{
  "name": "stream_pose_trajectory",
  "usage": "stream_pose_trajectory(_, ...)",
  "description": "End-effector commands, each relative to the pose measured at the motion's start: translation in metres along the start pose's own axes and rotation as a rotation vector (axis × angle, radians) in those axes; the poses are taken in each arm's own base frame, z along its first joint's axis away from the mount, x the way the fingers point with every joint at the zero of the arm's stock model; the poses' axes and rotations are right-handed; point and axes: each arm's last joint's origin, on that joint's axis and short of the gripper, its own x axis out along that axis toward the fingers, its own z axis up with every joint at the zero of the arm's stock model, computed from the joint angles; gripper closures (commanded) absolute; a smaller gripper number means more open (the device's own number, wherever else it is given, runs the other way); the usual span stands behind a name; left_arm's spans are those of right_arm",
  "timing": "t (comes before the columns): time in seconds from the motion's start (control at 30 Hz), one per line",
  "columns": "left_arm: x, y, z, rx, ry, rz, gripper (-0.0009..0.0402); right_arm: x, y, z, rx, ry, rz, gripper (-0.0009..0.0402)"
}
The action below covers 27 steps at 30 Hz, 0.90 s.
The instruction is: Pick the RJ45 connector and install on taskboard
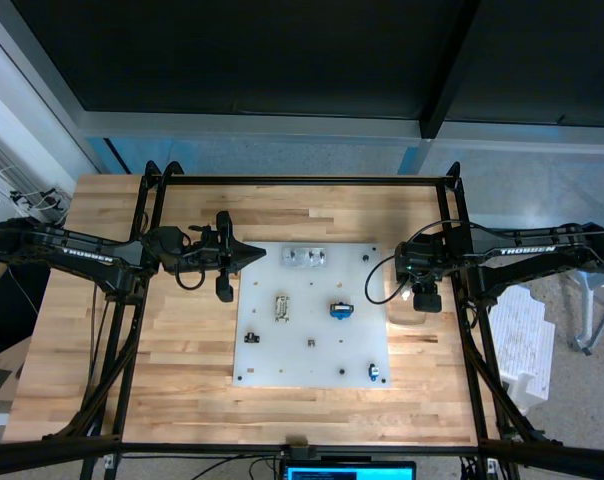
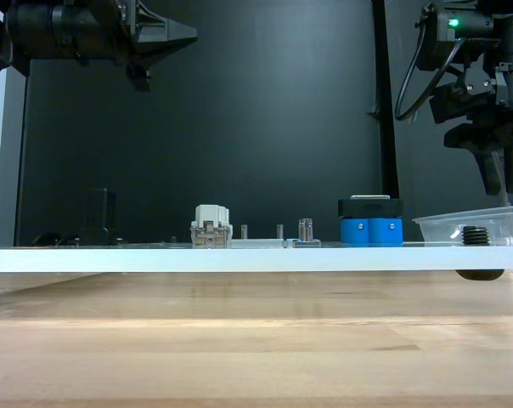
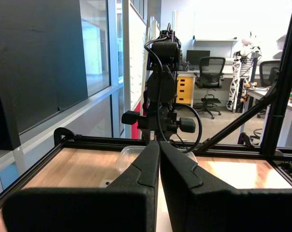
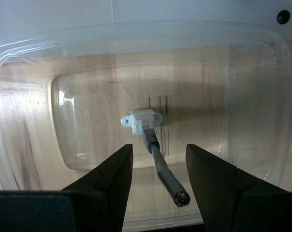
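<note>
While the left gripper point(image 1: 254, 256) hangs pinched shut at the left edge of the taskboard point(image 1: 282, 350), the right gripper point(image 4: 159, 149) hovers spread wide over the clear tray point(image 4: 262, 96) holding the RJ45 connector point(image 4: 141, 121); the pick is in hand, calling for a straight drop onto it

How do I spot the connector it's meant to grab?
Right of the taskboard sits a clear tray, under the open right claw; the left claw hangs shut above the board's left edge. Inside, alone, lies the RJ45 connector: whitish, with a grey cable stub.

robotics lab: office chair point(image 3: 211, 72), monitor point(image 3: 198, 57), yellow cabinet point(image 3: 184, 90), black-framed wooden table point(image 1: 182, 350)
</note>
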Motion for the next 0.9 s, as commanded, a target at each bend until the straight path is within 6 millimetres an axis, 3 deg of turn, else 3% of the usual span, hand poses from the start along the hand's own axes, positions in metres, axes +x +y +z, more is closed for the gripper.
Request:
stream_pose_trajectory(0.03,0.000,0.000,0.000,0.000,0.000,0.000,0.0393,0.000,0.000,0.000,0.001,-0.001,0.005,0.0243)
stream_pose_trajectory(0.9,0.000,0.000,0.000,0.000,0.000,0.000,0.0393,0.012,0.003,0.005,0.138,0.009,0.009,0.0244)
